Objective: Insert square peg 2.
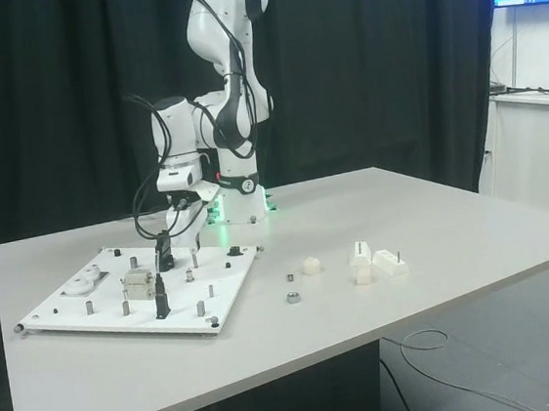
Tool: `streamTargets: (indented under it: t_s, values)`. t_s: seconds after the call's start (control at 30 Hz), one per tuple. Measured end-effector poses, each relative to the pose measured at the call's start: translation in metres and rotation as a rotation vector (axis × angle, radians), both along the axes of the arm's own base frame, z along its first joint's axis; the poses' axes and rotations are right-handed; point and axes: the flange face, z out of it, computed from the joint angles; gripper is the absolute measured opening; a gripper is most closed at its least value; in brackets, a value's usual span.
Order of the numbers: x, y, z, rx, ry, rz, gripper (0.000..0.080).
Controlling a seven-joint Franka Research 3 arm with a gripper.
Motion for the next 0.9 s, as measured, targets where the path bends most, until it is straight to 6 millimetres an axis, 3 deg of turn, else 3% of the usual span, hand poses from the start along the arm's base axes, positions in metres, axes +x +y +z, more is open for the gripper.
streamTargets:
  t_s: [0.9]
  values:
    - [-0.0009, -0.0021, -0.0011, -0.002, -0.013, 0.009, 0.0071]
